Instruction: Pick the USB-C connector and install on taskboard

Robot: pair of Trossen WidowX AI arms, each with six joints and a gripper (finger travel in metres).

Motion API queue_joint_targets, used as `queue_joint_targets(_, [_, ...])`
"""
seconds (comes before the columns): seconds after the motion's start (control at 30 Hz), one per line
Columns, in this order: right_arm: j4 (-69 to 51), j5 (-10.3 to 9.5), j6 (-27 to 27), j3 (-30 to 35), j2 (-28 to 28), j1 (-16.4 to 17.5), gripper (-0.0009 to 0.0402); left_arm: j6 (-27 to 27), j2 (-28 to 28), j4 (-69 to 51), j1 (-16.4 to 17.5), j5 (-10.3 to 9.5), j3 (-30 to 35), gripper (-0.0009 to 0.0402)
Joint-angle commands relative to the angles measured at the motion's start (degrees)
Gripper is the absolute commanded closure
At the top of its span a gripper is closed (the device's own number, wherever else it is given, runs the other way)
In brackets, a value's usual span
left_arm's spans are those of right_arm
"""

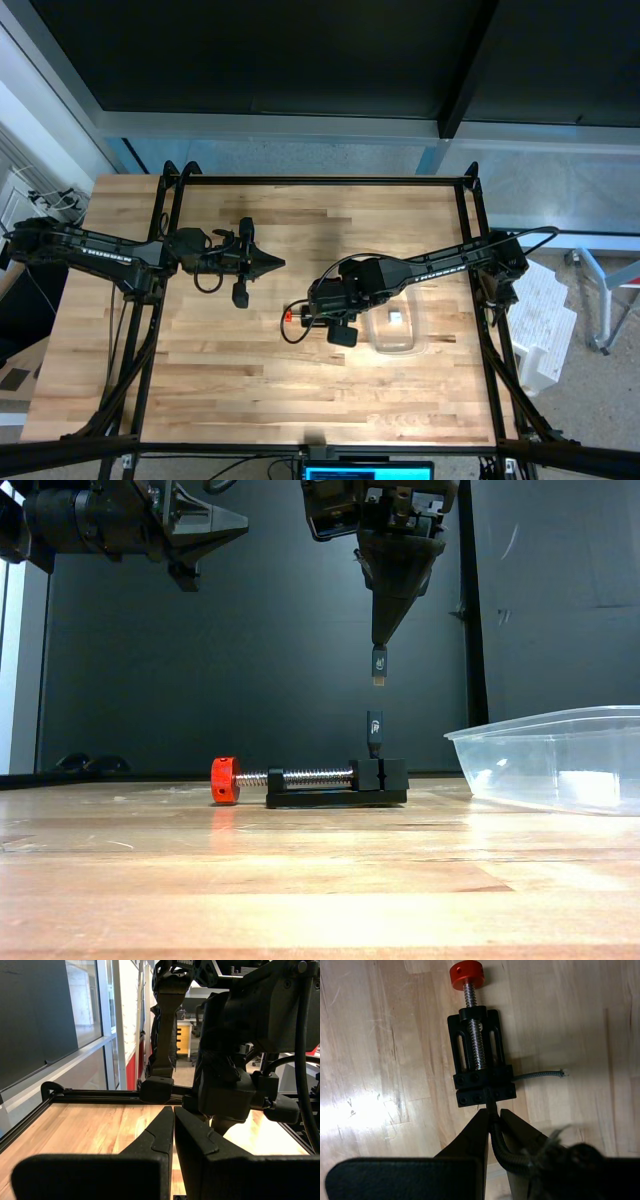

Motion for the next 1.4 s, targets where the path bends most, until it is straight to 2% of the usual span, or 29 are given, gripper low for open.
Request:
queue_joint_targets(0.03, [0.1, 0.61, -1.0, -0.2, 0.0, -0.1, 0.0393, 0.0, 0.0, 0.0, 0.0, 0.02, 0.0, 0.0393])
queue_joint_targets(0.27, [0.9, 1.11, -1.1, -0.1, 0.8, -0.1, 0.0394, 0.0, 0.0, 0.0, 0.0, 0.02, 0.0, 0.0393])
queue_joint_targets(0.8, [1.9, -0.07, -1.0, -0.9, 1.6, -0.1, 0.0393, 0.0, 0.0, 0.0, 0.0, 0.02, 0.0, 0.0393])
queue_joint_targets(1.4, [2.4, 0.0, -1.7, -1.2, 1.6, -0.1, 0.0394, 0.0, 0.0, 0.0, 0.0, 0.02, 0.0, 0.0393])
